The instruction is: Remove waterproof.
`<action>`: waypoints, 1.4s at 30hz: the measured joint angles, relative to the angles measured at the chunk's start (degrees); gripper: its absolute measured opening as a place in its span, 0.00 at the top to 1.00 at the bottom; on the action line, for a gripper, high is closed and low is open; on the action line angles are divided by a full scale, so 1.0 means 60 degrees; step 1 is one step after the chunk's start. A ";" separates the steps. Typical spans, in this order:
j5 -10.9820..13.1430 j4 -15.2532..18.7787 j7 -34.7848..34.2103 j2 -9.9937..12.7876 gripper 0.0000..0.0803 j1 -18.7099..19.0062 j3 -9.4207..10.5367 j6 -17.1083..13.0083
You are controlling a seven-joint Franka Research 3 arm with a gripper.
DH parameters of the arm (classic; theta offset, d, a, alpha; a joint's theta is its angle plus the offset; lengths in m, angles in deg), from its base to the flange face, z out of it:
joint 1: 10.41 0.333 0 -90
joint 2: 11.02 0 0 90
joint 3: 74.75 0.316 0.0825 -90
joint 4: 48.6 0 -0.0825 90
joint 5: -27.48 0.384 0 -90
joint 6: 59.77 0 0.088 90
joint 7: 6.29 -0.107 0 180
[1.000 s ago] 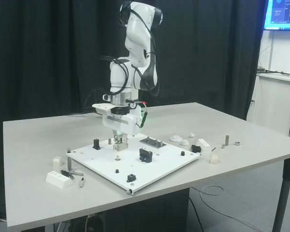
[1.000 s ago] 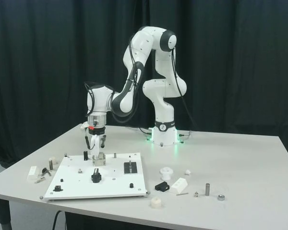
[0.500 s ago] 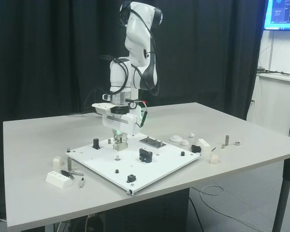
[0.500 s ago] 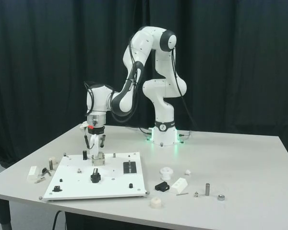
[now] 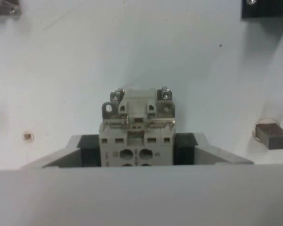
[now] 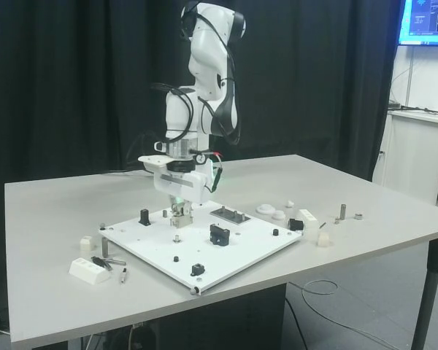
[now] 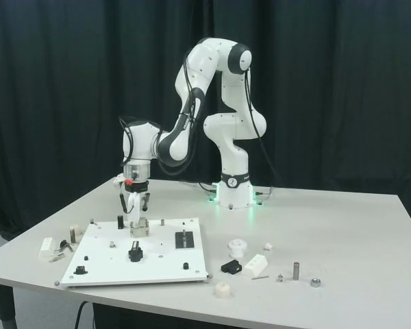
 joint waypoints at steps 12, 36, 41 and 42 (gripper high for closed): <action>0.0041 -0.0159 0.0001 0.0110 0.61 -0.0023 -0.0003 0.0283; -0.0308 -0.1030 0.0013 -0.0385 0.61 -0.0015 -0.0499 0.1922; -0.0499 -0.1186 -0.0015 -0.0550 0.61 -0.0015 -0.0589 0.2300; -0.0516 -0.1207 -0.0020 -0.0575 0.61 -0.0015 -0.0600 0.2352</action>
